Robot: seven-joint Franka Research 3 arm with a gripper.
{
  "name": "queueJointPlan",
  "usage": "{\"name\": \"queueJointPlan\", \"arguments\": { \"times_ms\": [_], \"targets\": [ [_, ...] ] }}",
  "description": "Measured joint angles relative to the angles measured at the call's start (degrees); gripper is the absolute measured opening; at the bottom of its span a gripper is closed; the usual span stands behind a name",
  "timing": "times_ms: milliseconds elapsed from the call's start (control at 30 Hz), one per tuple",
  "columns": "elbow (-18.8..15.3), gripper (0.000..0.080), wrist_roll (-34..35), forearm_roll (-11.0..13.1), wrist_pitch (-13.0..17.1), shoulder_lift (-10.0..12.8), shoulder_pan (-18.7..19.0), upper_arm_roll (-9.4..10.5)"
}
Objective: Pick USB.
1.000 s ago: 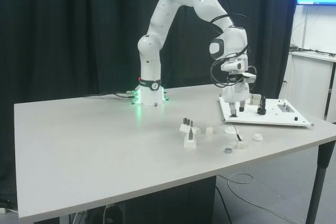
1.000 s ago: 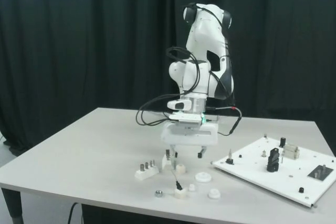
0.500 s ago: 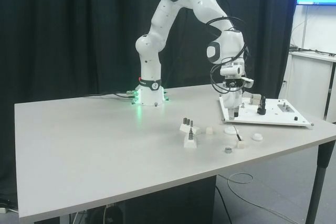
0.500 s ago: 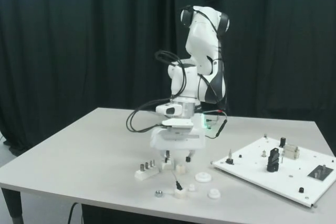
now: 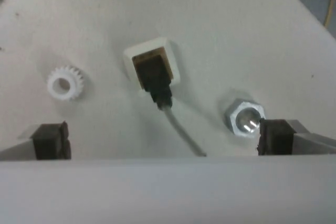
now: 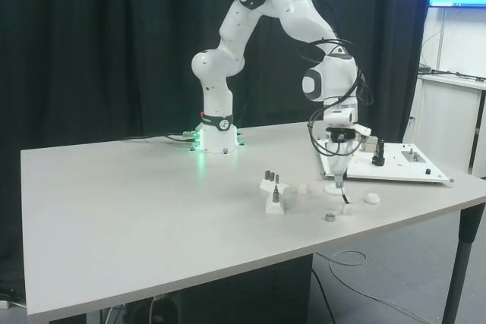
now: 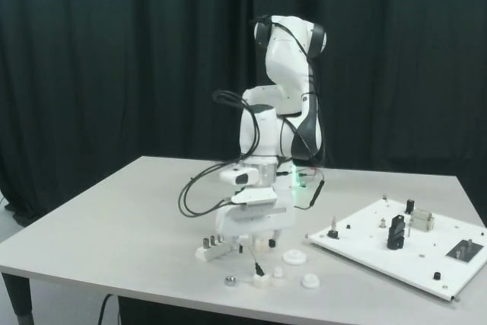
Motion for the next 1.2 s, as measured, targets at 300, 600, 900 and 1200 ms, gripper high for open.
{"name": "queueJointPlan", "arguments": {
  "times_ms": [300,600,900,1200],
  "targets": [
    [3.49,0.08,-3.18,0.0,-1.57,2.44,-2.53,1.93],
    [5.53,0.08,-5.2,0.0,-2.03,4.53,-3.29,2.46],
    [7.71,0.08,-5.91,0.0,-3.96,6.33,-3.62,2.59],
    [9.43,0.08,-7.58,0.0,-5.75,7.54,-4.9,3.59]
  ]
}}
